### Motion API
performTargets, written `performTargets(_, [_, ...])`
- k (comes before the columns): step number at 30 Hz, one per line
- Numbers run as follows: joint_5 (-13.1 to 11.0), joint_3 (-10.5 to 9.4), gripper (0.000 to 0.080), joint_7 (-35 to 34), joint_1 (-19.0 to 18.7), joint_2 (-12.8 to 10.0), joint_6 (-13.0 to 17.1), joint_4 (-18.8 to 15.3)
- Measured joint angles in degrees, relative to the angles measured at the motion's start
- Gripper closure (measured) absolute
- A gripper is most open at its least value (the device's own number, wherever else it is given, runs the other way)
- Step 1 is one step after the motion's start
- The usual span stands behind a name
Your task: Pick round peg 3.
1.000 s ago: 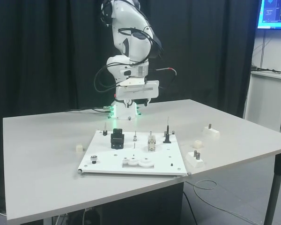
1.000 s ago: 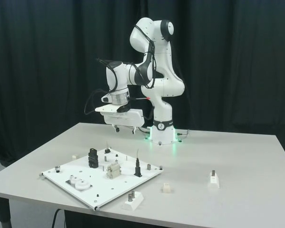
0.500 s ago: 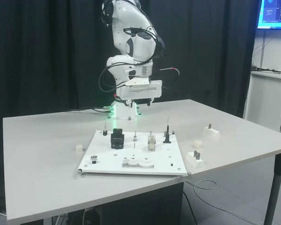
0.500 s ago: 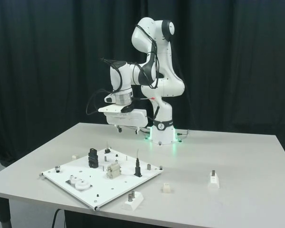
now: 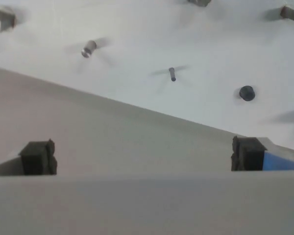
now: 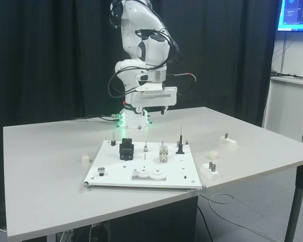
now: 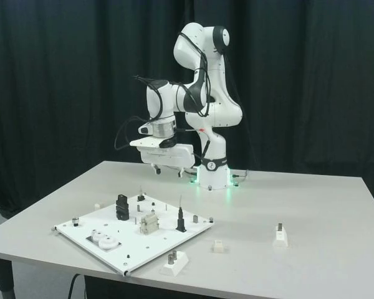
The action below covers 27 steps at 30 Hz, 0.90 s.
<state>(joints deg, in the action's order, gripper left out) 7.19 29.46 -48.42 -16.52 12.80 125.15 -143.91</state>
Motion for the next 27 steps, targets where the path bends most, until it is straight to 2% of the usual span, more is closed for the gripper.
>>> performTargets(12, [-0.6,-0.39,0.0003,-6.5,-2.1,-0.6,2.4,0.1])
performTargets(21, [-1.5,-0.79,0.0003,-6.2,-3.6,-0.7,3.1,0.4])
performTargets(27, [-3.1,-1.22,0.0003,-4.1,-4.4,-1.5,4.8,0.8])
